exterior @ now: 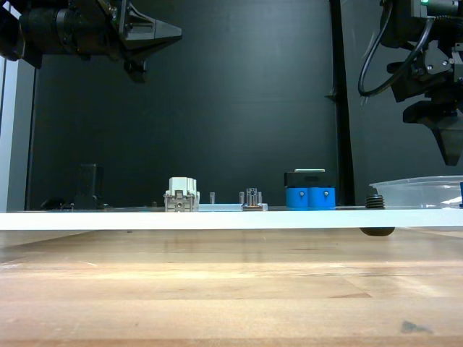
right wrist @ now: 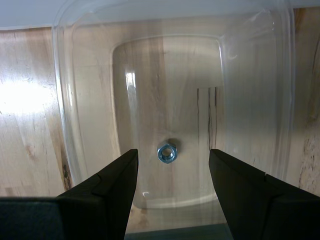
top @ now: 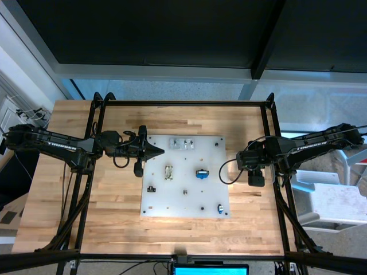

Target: Unfasten the M12 fastener and place in the container

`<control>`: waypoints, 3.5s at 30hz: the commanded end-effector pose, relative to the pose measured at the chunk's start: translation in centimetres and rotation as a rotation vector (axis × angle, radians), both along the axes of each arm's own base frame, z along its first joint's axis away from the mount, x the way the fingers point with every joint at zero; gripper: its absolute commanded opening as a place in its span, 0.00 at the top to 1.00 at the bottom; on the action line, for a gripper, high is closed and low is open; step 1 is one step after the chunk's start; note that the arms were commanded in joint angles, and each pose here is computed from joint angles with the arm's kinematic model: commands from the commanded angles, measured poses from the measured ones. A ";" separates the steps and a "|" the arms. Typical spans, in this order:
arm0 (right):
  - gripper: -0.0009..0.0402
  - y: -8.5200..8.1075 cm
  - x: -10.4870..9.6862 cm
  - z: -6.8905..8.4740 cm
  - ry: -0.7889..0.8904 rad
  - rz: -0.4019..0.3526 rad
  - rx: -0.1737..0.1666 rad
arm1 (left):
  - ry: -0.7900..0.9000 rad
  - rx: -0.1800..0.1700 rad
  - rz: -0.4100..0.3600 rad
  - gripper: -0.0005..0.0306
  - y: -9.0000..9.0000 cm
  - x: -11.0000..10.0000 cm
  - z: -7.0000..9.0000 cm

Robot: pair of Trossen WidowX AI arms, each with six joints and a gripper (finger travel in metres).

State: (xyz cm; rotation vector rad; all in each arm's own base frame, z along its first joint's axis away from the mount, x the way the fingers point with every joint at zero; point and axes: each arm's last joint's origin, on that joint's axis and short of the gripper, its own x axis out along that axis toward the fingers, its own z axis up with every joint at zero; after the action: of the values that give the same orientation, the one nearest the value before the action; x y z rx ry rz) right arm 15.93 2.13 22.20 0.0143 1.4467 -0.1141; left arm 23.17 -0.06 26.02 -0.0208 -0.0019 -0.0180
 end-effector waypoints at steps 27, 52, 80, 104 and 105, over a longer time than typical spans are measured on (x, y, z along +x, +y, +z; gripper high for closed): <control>0.50 0.0 0.1 0.0 -0.012 0.000 0.002 | 0.000 0.000 0.000 0.98 0.0 0.0 0.0; 0.50 0.0 0.2 0.0 -0.019 0.000 0.003 | 0.000 0.000 0.000 0.98 0.0 0.0 0.0; 0.50 0.0 0.3 0.0 -0.028 -0.001 0.005 | 0.000 0.000 0.000 0.98 0.0 0.0 0.0; 0.50 0.1 0.3 0.1 -0.035 0.000 0.006 | 0.000 0.000 0.000 0.98 0.0 0.0 0.0; 0.50 0.1 0.3 0.1 -0.035 -0.001 0.006 | 0.000 0.000 0.000 0.98 0.0 0.0 0.0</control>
State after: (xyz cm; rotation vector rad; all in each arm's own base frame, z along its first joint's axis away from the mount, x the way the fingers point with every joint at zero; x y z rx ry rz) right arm 16.26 2.18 22.24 0.0215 1.4132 -0.1097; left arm 23.17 -0.06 26.02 -0.0208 -0.0015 -0.0179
